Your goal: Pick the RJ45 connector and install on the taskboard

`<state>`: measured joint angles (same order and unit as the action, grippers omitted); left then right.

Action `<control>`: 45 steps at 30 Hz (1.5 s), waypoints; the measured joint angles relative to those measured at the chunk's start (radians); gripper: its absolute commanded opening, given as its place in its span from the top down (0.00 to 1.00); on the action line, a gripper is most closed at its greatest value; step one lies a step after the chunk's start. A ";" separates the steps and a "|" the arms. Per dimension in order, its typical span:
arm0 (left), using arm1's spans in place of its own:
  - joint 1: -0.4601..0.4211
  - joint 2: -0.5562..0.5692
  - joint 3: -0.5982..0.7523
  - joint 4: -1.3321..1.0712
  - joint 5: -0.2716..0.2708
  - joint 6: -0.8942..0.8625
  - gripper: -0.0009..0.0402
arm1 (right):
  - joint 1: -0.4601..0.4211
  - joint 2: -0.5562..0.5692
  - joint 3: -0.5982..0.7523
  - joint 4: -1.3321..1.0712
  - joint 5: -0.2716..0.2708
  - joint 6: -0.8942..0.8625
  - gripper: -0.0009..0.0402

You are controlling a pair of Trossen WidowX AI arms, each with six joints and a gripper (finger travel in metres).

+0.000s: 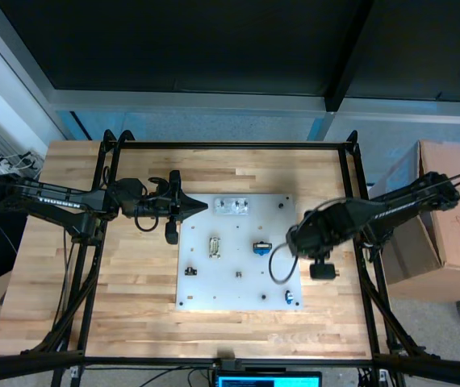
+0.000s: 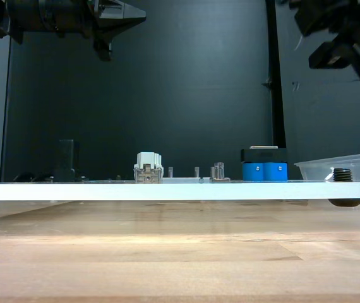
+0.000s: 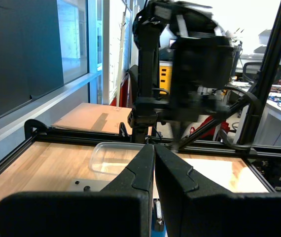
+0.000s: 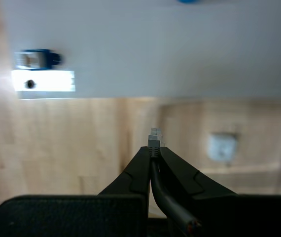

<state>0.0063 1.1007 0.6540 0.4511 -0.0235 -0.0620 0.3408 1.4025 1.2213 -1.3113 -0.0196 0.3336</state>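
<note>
- RJ45 connector (image 4: 155, 136) is held at the very tips of the right gripper (image 4: 154, 148). Its clear plug pokes out just past the fingertips, clear of any seat on the board.
- The right gripper's fingers are closed tight on the connector's rear end. The dark cable (image 4: 167, 202) runs back between them toward the wrist.
- In the right wrist view the plug hangs over the bare wooden table (image 4: 71, 148), just beside the edge of the white taskboard (image 4: 180, 49) and not touching it.
- A small blue part (image 4: 34, 58) sits on the taskboard near its corner, well apart from the plug.
- From the high view the right gripper is raised just off the taskboard's right edge, and the cable loops out over the board beside it.
- The low view shows the right gripper high above the table surface, over a clear plastic tray (image 2: 344, 167).
- The left gripper (image 3: 154, 147) has its fingers pressed together with nothing between them.
- From the high view the left gripper lies level and points inward, its tip over the taskboard's left edge near the far corner.
- The low view shows the left gripper raised well above the board.
- A blue block (image 2: 264, 169) and a pale grey fitting (image 2: 148, 169) stand upright on the taskboard, with no gripper touching either one.
</note>
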 measured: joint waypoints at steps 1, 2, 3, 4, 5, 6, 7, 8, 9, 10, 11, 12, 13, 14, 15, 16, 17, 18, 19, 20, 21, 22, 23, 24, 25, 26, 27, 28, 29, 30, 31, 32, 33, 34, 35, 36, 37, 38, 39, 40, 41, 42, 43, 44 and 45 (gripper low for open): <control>0.000 0.000 0.000 0.000 0.000 0.000 0.98 | 0.019 0.020 0.014 0.002 -0.001 0.011 0.98; 0.000 0.000 0.000 0.000 0.000 0.000 0.98 | 0.037 0.041 0.032 0.002 -0.003 0.022 0.98; 0.000 0.000 0.000 0.000 0.000 0.000 0.98 | 0.052 0.063 0.049 0.003 -0.003 0.029 0.98; 0.000 0.000 0.000 0.001 0.000 0.000 0.98 | 0.067 0.083 0.064 0.008 -0.001 0.033 0.98; 0.000 0.000 0.000 0.001 0.000 0.000 0.98 | 0.079 0.103 0.078 0.013 0.000 0.042 0.98; 0.000 0.000 0.000 0.000 0.000 0.000 0.98 | 0.091 0.122 0.092 0.015 0.000 0.054 0.98; 0.000 0.000 0.000 -0.001 0.000 0.000 0.98 | 0.102 0.139 0.107 0.017 0.000 0.067 0.98; 0.000 0.000 0.000 -0.002 0.000 0.000 0.98 | 0.113 0.157 0.122 0.018 0.000 0.077 0.98; 0.000 0.000 0.000 -0.002 0.000 0.000 0.98 | 0.121 0.173 0.138 0.019 -0.001 0.084 0.98; 0.000 0.000 0.000 -0.002 0.000 0.000 0.98 | 0.128 0.190 0.153 0.019 -0.001 0.090 0.98; 0.000 0.000 0.000 0.000 0.000 0.000 0.98 | 0.134 0.206 0.170 0.019 -0.002 0.096 0.98; 0.000 0.000 0.000 0.000 0.000 0.000 0.98 | 0.140 0.222 0.185 0.021 -0.003 0.104 0.98; 0.000 0.000 0.000 0.000 0.000 0.000 0.98 | 0.145 0.237 0.200 0.025 -0.002 0.111 0.98; 0.000 0.000 0.000 0.000 0.000 0.000 0.98 | 0.152 0.250 0.212 0.030 -0.002 0.119 0.98; 0.000 0.000 0.000 -0.002 0.000 0.000 0.98 | 0.158 0.262 0.223 0.039 0.000 0.132 0.98; 0.000 0.000 0.000 -0.004 0.000 0.000 0.98 | 0.164 0.273 0.230 0.050 0.000 0.145 0.98; 0.000 0.000 0.000 -0.004 0.000 0.000 0.98 | 0.170 0.283 0.236 0.059 0.000 0.154 0.98; 0.000 0.000 0.000 -0.005 0.000 0.000 0.98 | 0.176 0.294 0.241 0.067 -0.002 0.159 0.98; 0.000 0.000 0.000 -0.004 0.000 0.000 0.98 | 0.180 0.301 0.243 0.074 -0.004 0.161 0.98; 0.000 0.000 0.000 -0.003 0.000 0.000 0.98 | 0.185 0.308 0.244 0.080 -0.009 0.165 0.98; 0.000 0.000 0.000 -0.003 0.000 0.000 0.98 | 0.188 0.314 0.243 0.087 -0.013 0.170 0.98; 0.000 0.000 0.000 -0.003 0.000 0.000 0.98 | 0.190 0.318 0.243 0.097 -0.013 0.175 0.98; 0.000 0.000 0.000 -0.005 0.000 0.000 0.98 | 0.193 0.322 0.243 0.104 -0.016 0.179 0.98; 0.000 0.000 0.000 -0.006 0.000 0.000 0.98 | 0.196 0.326 0.241 0.110 -0.018 0.183 0.98; 0.000 0.000 0.000 -0.005 0.000 0.000 0.98 | 0.198 0.329 0.241 0.113 -0.018 0.185 0.98; 0.000 0.000 0.000 -0.004 0.000 0.000 0.98 | 0.200 0.333 0.241 0.114 -0.019 0.185 0.98; 0.000 0.000 0.000 -0.004 0.000 0.000 0.98 | 0.201 0.336 0.241 0.115 -0.023 0.185 0.98; 0.000 0.000 0.000 -0.005 0.000 0.000 0.98 | 0.202 0.338 0.241 0.116 -0.027 0.185 0.98; 0.000 0.000 0.000 -0.005 0.000 0.000 0.98 | 0.203 0.343 0.241 0.116 -0.030 0.185 0.98; 0.000 0.000 0.000 -0.005 0.000 0.000 0.98 | 0.203 0.348 0.241 0.116 -0.030 0.182 0.98; 0.000 0.000 0.000 -0.005 0.000 0.000 0.98 | 0.203 0.352 0.241 0.116 -0.030 0.179 0.98; 0.000 0.000 0.000 -0.005 0.000 0.000 0.98 | 0.203 0.355 0.241 0.116 -0.031 0.177 0.98; 0.000 0.000 0.000 -0.005 0.000 0.000 0.98 | 0.203 0.356 0.240 0.117 -0.031 0.177 0.98; 0.000 0.000 0.000 -0.005 0.000 0.000 0.98 | 0.203 0.356 0.238 0.117 -0.031 0.176 0.98; 0.000 0.000 0.000 -0.005 0.000 0.000 0.98 | 0.204 0.356 0.237 0.117 -0.031 0.176 0.98; 0.000 0.000 0.000 -0.005 0.000 0.000 0.98 | 0.205 0.356 0.236 0.117 -0.031 0.176 0.98; 0.000 0.000 0.000 -0.005 0.000 0.000 0.98 | 0.206 0.356 0.235 0.118 -0.034 0.176 0.98; 0.000 0.000 0.000 -0.005 0.000 0.000 0.98 | 0.207 0.356 0.235 0.119 -0.034 0.176 0.98; 0.000 0.000 0.000 -0.005 0.000 0.000 0.98 | 0.209 0.356 0.235 0.120 -0.035 0.176 0.98; 0.000 0.000 0.000 -0.005 0.000 0.000 0.98 | 0.211 0.356 0.234 0.122 -0.035 0.176 0.98; 0.000 0.000 0.000 -0.004 0.000 0.000 0.98 | 0.212 0.356 0.234 0.123 -0.035 0.176 0.98; 0.000 0.000 0.000 -0.004 0.000 0.000 0.98 | 0.214 0.356 0.233 0.126 -0.035 0.176 0.98; 0.000 0.000 0.000 -0.005 0.000 0.000 0.98 | 0.216 0.356 0.232 0.131 -0.035 0.176 0.98; 0.000 0.000 0.000 -0.005 0.000 0.000 0.98 | 0.216 0.356 0.228 0.137 -0.035 0.176 0.98; 0.000 0.000 0.000 -0.004 0.000 0.000 0.98 | 0.217 0.356 0.225 0.138 -0.035 0.176 0.98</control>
<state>0.0063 1.1011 0.6544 0.4469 -0.0235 -0.0620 0.5579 1.7588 1.4464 -1.1728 -0.0544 0.5095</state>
